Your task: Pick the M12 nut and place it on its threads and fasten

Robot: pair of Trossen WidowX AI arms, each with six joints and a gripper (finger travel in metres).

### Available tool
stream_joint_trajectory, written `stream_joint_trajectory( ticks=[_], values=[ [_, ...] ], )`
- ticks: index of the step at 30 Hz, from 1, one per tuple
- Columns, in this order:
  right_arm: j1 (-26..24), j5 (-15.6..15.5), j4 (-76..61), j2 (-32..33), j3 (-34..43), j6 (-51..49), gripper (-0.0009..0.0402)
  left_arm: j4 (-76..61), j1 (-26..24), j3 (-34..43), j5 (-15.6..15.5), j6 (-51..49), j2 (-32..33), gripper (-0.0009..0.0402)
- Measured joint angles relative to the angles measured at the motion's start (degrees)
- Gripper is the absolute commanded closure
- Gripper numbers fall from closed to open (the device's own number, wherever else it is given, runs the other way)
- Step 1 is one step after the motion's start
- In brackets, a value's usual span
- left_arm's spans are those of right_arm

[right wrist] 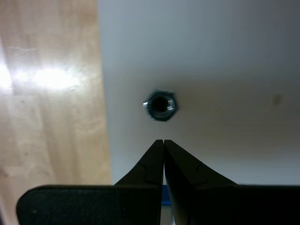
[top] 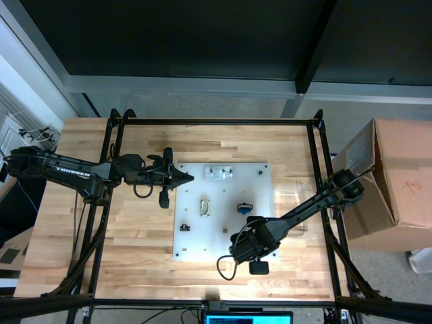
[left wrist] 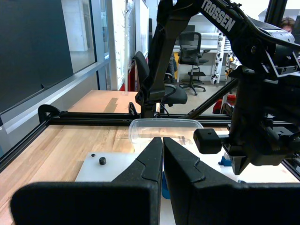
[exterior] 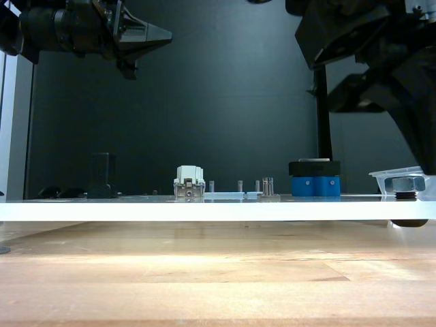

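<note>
The silver M12 nut [right wrist: 160,105] sits on its stud, level and free, with black ribs of the stud [exterior: 407,196] showing just under the nut [exterior: 405,183]. My right gripper [right wrist: 163,140] hovers above the board's near right edge, shut with nothing between its fingers, its tips just beside the nut and apart from it. In the high view the right arm [top: 260,236] hides the nut and the stud. My left gripper [top: 189,178] hangs high over the white board's [top: 202,243] far left edge, shut and empty, pointing right.
A clear tray [top: 293,192] lies right of the board, behind the stud. On the board stand a blue and black block [exterior: 314,178], a white connector [exterior: 189,182] and small silver posts [exterior: 267,186]. A cardboard box [top: 395,179] stands off the table's right edge.
</note>
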Motion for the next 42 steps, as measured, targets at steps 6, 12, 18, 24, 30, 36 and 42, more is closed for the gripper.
stream_joint_trajectory(
  ticks=[6,12,18,24,30,36,42],
  values=[
    [0.0,5.8,0.2,-0.2,0.5,0.9,0.0393,0.0,0.0,0.0,0.0,0.0,0.0,0.0393],
    [0.0,5.9,2.7,0.0,-0.5,0.9,0.0393,0.0,0.0,0.0,0.0,0.0,0.0,0.0393],
    [0.0,0.9,3.0,0.0,-0.9,0.5,0.0393,0.0,0.0,0.0,0.0,0.0,0.0,0.0393],
    [0.1,-12.7,2.5,0.0,-0.9,-3.6,0.0393,0.0,0.0,0.0,0.0,0.0,0.0,0.0393],
    [0.0,0.3,0.4,-0.1,-0.9,-1.3,0.0393,0.0,0.0,0.0,0.0,0.0,0.0,0.0393],
    [0.0,5.9,1.0,-0.1,-0.8,-0.2,0.0393,0.0,0.0,0.0,0.0,0.0,0.0,0.0393],
    [0.0,5.9,3.4,0.0,-1.3,-0.1,0.0393,0.0,0.0,0.0,0.0,0.0,0.0,0.0393]
  ],
)
